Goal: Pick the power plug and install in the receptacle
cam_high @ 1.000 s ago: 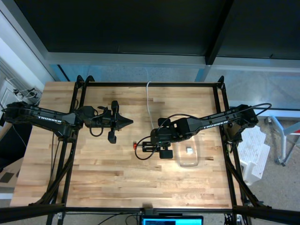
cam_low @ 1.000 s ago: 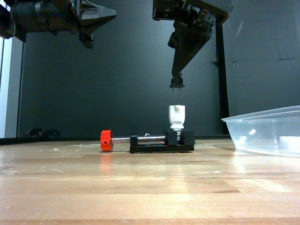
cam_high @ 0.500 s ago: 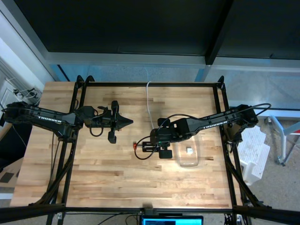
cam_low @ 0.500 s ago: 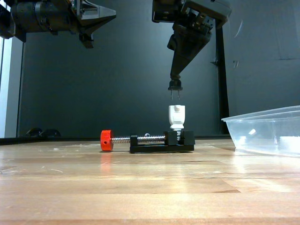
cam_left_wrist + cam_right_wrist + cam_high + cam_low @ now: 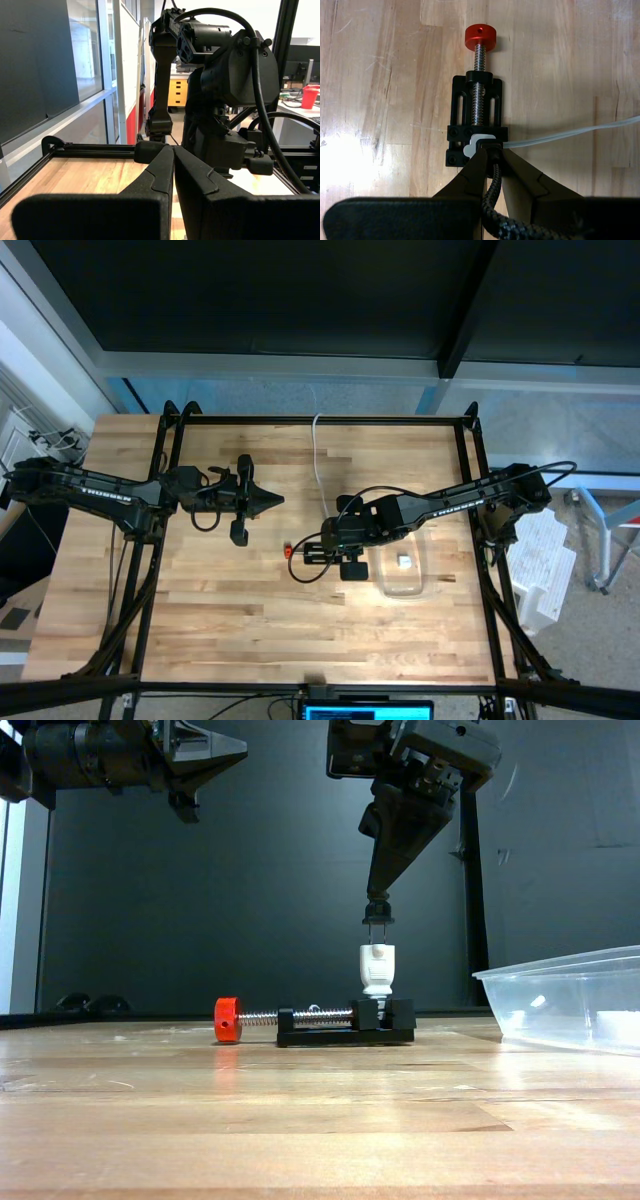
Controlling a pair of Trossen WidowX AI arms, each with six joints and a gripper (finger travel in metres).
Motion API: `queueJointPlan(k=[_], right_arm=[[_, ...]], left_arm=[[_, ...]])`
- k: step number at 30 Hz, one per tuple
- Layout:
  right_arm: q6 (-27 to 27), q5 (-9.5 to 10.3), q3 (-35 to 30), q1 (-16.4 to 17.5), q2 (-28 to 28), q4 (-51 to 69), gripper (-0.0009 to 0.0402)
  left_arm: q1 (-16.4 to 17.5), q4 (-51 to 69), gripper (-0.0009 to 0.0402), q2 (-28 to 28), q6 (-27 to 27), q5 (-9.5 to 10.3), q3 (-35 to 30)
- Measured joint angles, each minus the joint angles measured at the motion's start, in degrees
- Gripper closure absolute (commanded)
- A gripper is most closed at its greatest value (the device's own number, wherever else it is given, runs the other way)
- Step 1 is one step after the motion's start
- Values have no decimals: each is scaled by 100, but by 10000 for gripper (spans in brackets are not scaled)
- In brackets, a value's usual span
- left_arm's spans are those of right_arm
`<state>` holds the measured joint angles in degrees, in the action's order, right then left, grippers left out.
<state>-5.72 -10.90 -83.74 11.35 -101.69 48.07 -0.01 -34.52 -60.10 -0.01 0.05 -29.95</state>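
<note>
At far left, high over the surface [image 5: 300, 1120]: left tool [image 5: 238, 753], fingers pressed flat together, nothing between them. Hangs parked, well apart from the work. No part in this step, by the look of it.

Toward centre, low on the surface: orange-red knob [image 5: 227, 1020] on a bare screw, leading right into the black block of the receptacle [image 5: 345, 1023]. White socket [image 5: 376, 970] upright on that block, face up. White cord [image 5: 318, 455] off toward the far edge.

Directly above the socket: right tool [image 5: 378, 902]. Points straight down, pinched narrow on the power plug [image 5: 378, 913]. Prongs down, tips right at the socket's top face. Cannot tell whether touching or just short. Wrist view: centred over the socket, black cord [image 5: 492, 200] trailing back between the fingers.

At right: clear tray [image 5: 560, 995], near the fixture but apart from it, small white cube [image 5: 403, 561] inside. Not involved.

Progress, as judged:
- Pick and carry done.
- Alignment apparently done.
- Insertion at most just begun.

Left to do:
- Press prongs fully home until plug body seats on socket.
- Release and lift clear.

Risk: prongs catching on slot edges and tilting the plug in the grip.
</note>
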Motion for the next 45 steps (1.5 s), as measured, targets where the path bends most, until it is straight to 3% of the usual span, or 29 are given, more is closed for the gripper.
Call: queueJointPlan(k=[45], right_arm=[[-160,42,1134,-11,46,-1224,393]], left_arm=[[0,-2,393,0,0,-2,0]])
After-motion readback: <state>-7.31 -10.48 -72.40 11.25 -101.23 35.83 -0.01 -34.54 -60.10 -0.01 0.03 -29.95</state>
